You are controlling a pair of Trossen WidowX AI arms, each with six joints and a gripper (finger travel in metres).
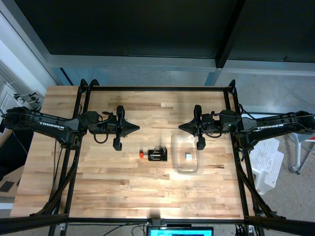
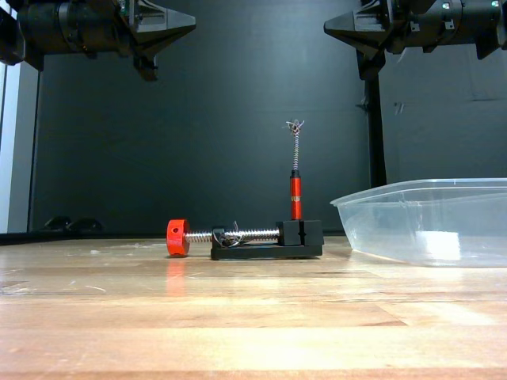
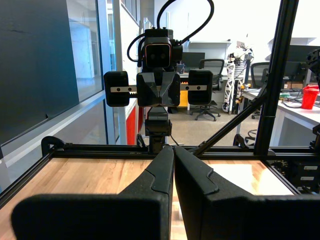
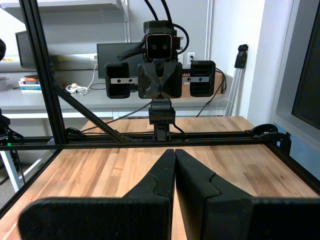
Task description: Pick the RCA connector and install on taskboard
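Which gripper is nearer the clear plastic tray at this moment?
Right. The right gripper, shut and raised, hovers just past the clear tray's far edge. The left gripper, also shut and raised, hangs farther left, beyond the taskboard.

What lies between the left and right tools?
High view: only bare tabletop. The left tool and right tool hover shut, tips facing; the taskboard sits nearer the camera.

Your left gripper (image 1: 137, 128) and right gripper (image 1: 180, 127) face each other, fingers together, beyond the taskboard (image 1: 158, 155). Beside it, a clear tray (image 1: 195, 168) holds a whitish piece (image 1: 187, 156).
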